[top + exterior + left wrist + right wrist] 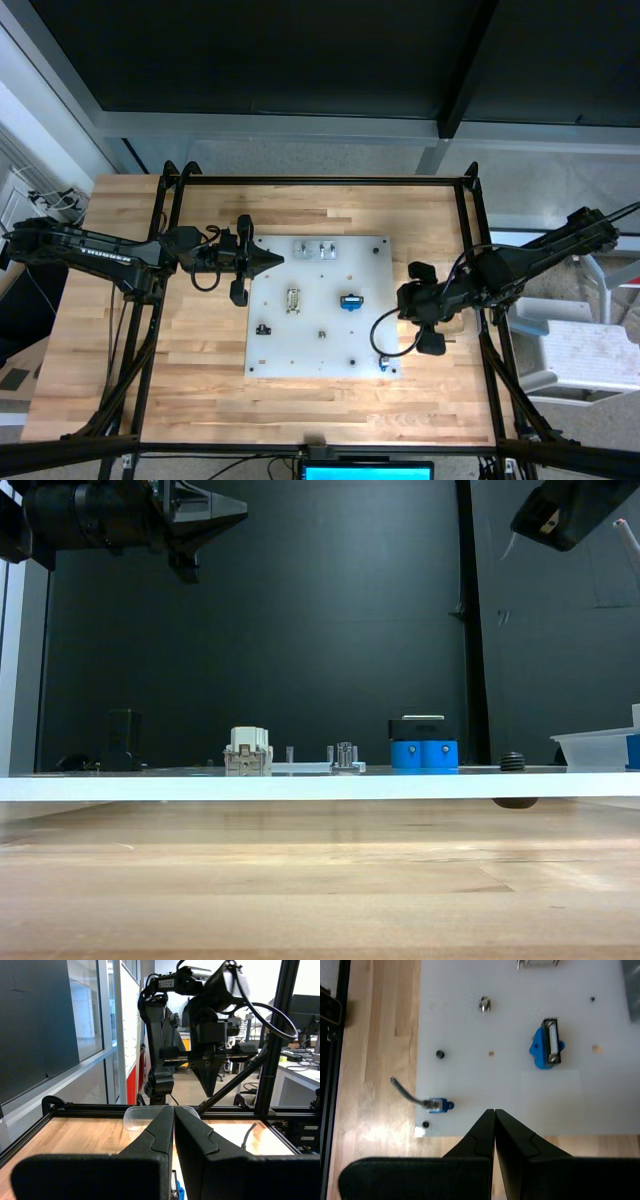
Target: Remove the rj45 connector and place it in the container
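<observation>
The rj45 connector (437, 1105) is a small blue plug with a short grey cable stub. It sits near the white board's (300, 350) near right corner (385, 363). My right gripper (494, 1112) hangs shut and empty above the board's right edge (410, 297), pointing down, a short way from the connector. The container (142, 1116), a clear shallow tray, lies on the table past the board's right side (598, 748). My left gripper (272, 260) is shut with nothing in it, held high over the board's left edge (238, 516).
On the board stand a blue D-sub connector (350, 301), a beige connector (294, 300), a metal fitting (314, 248) and small black studs (263, 328). A black frame (320, 181) runs around the wooden table (200, 380).
</observation>
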Controlling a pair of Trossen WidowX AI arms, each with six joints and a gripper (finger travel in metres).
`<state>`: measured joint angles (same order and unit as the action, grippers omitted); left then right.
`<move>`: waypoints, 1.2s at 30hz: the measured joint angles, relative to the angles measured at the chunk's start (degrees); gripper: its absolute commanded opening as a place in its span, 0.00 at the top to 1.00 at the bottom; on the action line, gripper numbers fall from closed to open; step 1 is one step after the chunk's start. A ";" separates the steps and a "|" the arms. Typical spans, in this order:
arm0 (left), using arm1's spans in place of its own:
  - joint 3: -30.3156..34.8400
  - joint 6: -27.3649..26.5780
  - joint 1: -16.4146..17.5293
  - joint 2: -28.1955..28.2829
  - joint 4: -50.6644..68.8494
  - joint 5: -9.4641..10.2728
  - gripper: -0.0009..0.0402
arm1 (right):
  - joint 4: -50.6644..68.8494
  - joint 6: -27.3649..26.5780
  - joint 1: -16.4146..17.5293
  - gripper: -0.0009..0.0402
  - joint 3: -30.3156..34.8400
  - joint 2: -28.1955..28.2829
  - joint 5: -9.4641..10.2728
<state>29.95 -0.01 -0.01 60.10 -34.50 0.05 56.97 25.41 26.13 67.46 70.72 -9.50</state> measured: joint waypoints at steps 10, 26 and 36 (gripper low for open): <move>-0.02 0.00 0.00 0.00 -0.02 0.00 0.98 | 4.55 4.66 5.40 0.98 5.31 6.67 -2.75; -0.02 0.00 0.00 0.00 0.00 -0.02 0.98 | 3.80 8.63 9.88 0.81 5.77 13.35 -2.97; 0.00 0.00 0.00 0.00 0.00 -0.02 0.98 | 1.88 10.10 10.21 0.54 4.94 15.37 -2.95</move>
<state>29.95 -0.01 -0.01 60.10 -34.50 0.03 58.85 35.51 36.34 72.40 86.08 -12.45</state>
